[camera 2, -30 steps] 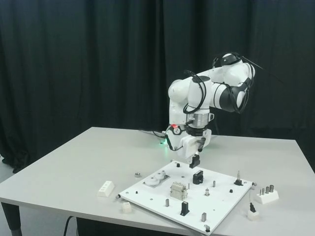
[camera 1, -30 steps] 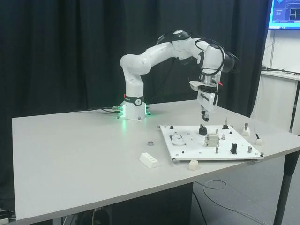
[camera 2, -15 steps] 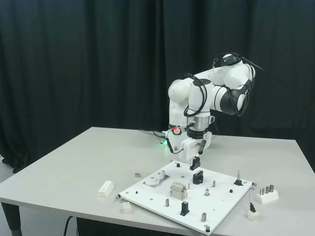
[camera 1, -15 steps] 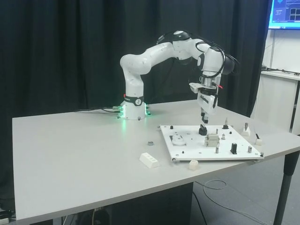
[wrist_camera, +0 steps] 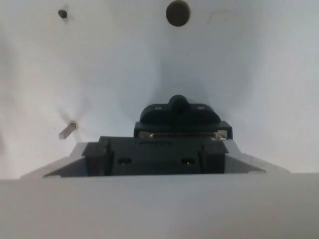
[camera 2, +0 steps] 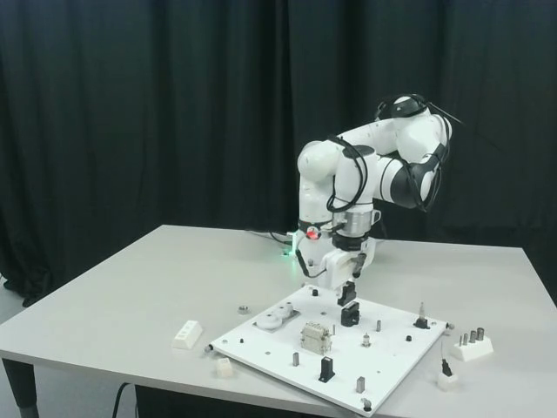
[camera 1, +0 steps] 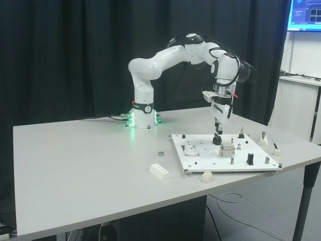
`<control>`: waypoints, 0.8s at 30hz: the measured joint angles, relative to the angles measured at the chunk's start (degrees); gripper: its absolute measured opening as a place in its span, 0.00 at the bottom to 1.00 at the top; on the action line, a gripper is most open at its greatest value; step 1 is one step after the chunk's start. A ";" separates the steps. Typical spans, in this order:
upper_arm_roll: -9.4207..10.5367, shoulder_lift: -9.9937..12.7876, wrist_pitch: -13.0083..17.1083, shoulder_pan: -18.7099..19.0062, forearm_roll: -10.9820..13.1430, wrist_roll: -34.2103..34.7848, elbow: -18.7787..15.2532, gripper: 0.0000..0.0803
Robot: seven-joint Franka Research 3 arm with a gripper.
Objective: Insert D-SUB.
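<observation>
- Right now my pincer (wrist_camera: 154, 160) is clenched on the D-SUB plug (wrist_camera: 154, 149), a black block with two small holes in its face, held between my two grey fingers (wrist_camera: 75, 155).
- Just past the plug, in the wrist view, sits its black socket (wrist_camera: 178, 117). From the room views it lies almost straight below my fingertips, close under the plug but, as far as I can judge, not yet mated with it.
- The relation that matters: the plug's long axis runs across from finger to finger, and the socket's long axis looks parallel to it. So I judge the coming move is mostly a straight drop, with little turning needed.
- Count here: one plug, one socket, one arm and one pincer, so there is no choice of which to use.
- The socket stands on the white board (camera 1: 200, 161), with several other small fixtures around it that I cannot name.
- Further out on the grey table (camera 1: 75, 165) lie two white blocks (camera 1: 160, 171) near the board's front edge, and one small ring (camera 1: 161, 152).
- Farthest is my base (camera 1: 142, 116), lit green.
</observation>
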 joint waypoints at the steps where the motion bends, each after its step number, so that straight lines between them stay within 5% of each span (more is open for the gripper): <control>1: 0.07 0.00 0.10 0.09 0.08 0.00 -0.12 0.48; 24: 0.52 0.01 2.02 2.52 2.47 0.20 -3.12 0.48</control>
